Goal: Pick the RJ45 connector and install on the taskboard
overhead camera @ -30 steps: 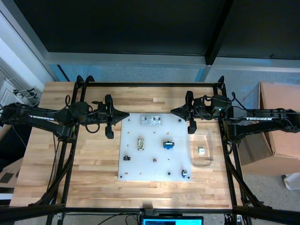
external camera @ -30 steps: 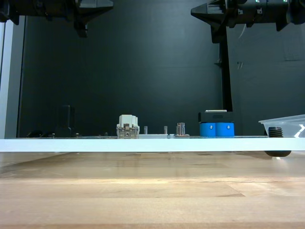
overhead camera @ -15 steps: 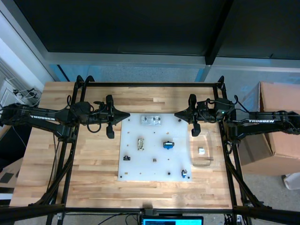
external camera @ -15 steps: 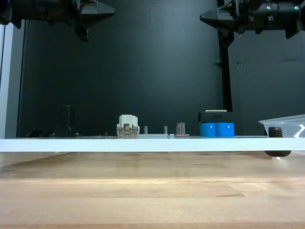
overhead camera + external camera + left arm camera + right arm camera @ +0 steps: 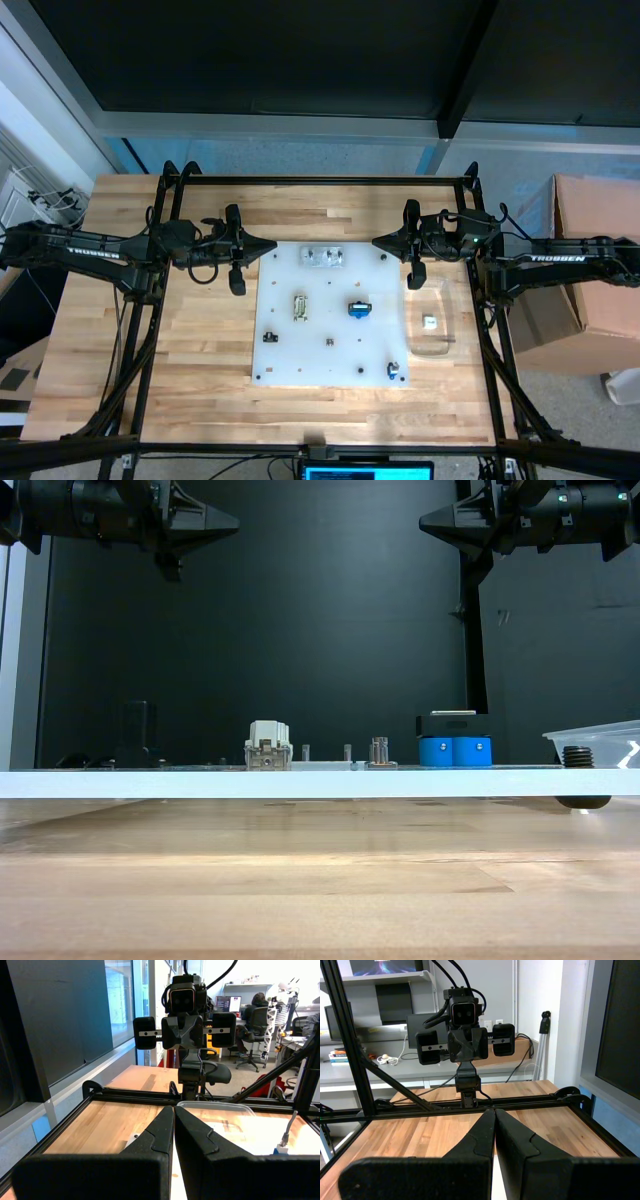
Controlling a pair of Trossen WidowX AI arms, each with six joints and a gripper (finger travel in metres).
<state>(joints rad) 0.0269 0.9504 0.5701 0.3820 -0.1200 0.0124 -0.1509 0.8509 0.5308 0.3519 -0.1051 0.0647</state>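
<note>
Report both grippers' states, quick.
Left gripper: shut, empty, high over the white task board's far left corner.
Right gripper: shut, empty, high over its far right corner.
Grey-booted clear connector: appears plugged into the small blue jack.

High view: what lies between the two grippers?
High view: a silver fixture at the white board's far edge, below the gap. The left gripper and right gripper hover shut either side. The connector stands in the blue jack.

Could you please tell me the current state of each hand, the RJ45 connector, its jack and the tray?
left hand: shut, empty, high at the board's far left corner.
right hand: shut, empty, high at the board's far right corner.
RJ45 connector: upright in the blue jack, depth unclear.
blue jack: occupied.
clear tray: holds only the white block.
</note>
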